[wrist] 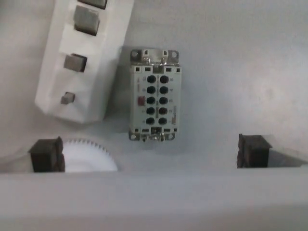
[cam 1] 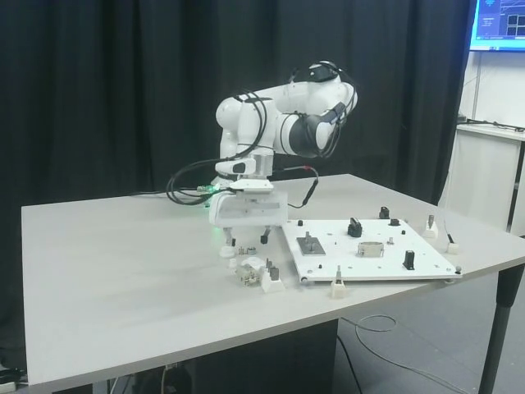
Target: Pick waterproof.
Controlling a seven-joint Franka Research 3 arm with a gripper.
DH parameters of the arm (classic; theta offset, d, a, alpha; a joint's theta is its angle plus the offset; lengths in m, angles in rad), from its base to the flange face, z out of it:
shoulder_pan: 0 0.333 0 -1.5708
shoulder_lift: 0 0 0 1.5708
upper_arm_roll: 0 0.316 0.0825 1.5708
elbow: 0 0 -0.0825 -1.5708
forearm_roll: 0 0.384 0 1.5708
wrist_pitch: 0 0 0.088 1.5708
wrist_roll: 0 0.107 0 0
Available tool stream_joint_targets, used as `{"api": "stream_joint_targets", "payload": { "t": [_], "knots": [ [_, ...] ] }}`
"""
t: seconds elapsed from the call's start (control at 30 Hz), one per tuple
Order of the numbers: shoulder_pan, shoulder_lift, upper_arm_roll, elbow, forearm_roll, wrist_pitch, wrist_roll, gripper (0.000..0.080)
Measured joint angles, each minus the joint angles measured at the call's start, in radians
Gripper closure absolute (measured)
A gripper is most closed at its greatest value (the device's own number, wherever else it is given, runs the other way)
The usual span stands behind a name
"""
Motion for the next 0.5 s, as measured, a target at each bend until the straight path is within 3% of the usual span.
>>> {"api": "stream_joint_targets", "payload": {
  "t": [0.5],
  "knots": [
    [-0.009,-0.018,0.047,-0.001,0.067,0.058,0.014,0.0003]
  ]
}}
